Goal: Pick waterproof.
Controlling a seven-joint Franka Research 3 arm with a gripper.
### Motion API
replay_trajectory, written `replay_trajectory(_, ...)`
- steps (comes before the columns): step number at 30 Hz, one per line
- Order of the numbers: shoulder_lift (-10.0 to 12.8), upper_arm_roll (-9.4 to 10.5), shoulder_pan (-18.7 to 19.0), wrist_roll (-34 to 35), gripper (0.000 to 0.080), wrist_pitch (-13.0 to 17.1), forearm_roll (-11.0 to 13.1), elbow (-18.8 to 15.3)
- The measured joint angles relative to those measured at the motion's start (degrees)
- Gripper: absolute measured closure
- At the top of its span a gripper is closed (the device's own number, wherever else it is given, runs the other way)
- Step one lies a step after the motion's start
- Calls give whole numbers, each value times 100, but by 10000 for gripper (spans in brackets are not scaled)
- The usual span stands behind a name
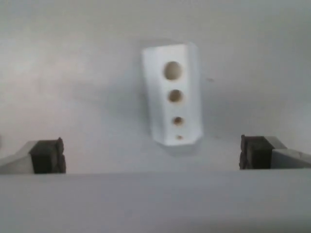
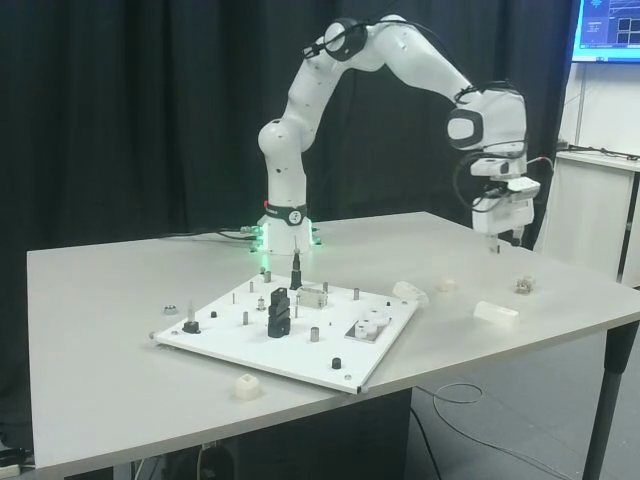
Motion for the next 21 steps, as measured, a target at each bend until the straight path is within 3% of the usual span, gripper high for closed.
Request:
replay_trajectory(10,438,442,0,-202,3,-176,126,568)
replay_trajectory(21,1033,771,5,-202,3,-814,323,1452)
